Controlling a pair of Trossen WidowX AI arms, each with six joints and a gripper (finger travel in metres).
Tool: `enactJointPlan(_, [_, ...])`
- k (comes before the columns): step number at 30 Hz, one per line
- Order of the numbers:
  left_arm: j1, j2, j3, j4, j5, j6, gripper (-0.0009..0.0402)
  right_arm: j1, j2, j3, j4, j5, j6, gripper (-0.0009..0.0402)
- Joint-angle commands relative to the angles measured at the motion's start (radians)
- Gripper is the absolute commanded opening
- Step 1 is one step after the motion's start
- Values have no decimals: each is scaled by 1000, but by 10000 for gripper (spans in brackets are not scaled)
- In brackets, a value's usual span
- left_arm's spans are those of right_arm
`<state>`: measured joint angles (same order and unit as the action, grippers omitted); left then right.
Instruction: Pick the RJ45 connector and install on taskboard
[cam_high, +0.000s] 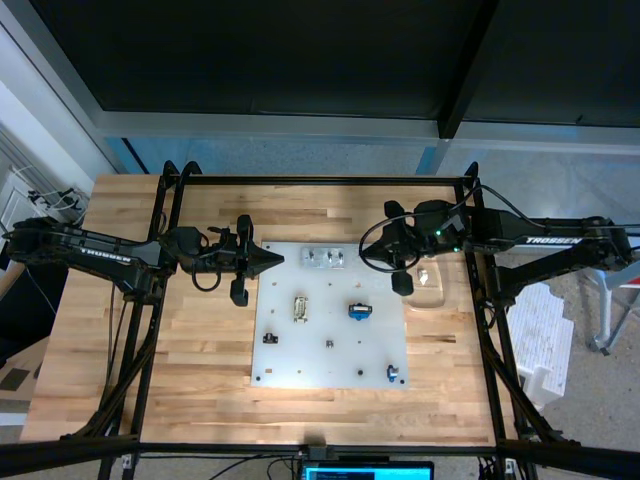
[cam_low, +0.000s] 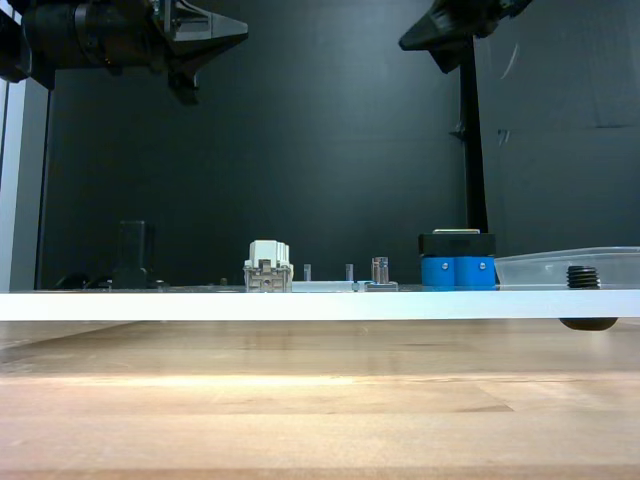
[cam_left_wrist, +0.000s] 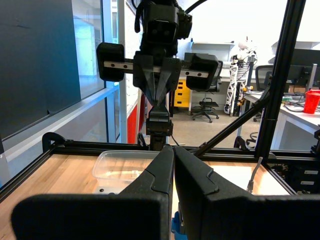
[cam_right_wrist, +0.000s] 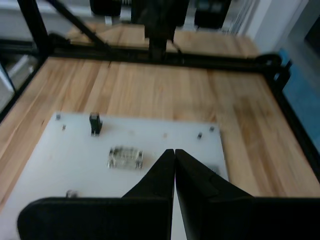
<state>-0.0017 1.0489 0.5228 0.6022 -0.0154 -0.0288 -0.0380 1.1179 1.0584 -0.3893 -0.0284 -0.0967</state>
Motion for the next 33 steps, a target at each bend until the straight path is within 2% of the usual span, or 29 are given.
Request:
enactJointPlan(1, [0, 0, 0, 0, 0, 0, 0, -4, -11, -44, 112, -25, 2, 0])
enactJointPlan(10, [0, 0, 0, 0, 0, 0, 0, -37, -23, -190, 451, -28, 52, 0])
enactJointPlan(14, [0, 0, 0, 0, 0, 0, 0, -55, -23, -249, 575, -78, 99, 0])
enactJointPlan(21, [0, 0, 0, 0, 0, 0, 0, -55, -30, -330, 713, -79, 121, 0])
enactJointPlan(25, [0, 0, 0, 0, 0, 0, 0, -54, -30, -364, 772, -79, 166, 0])
enactJointPlan(33, [0, 0, 0, 0, 0, 0, 0, -54, -30, -423, 831, -79, 168, 0])
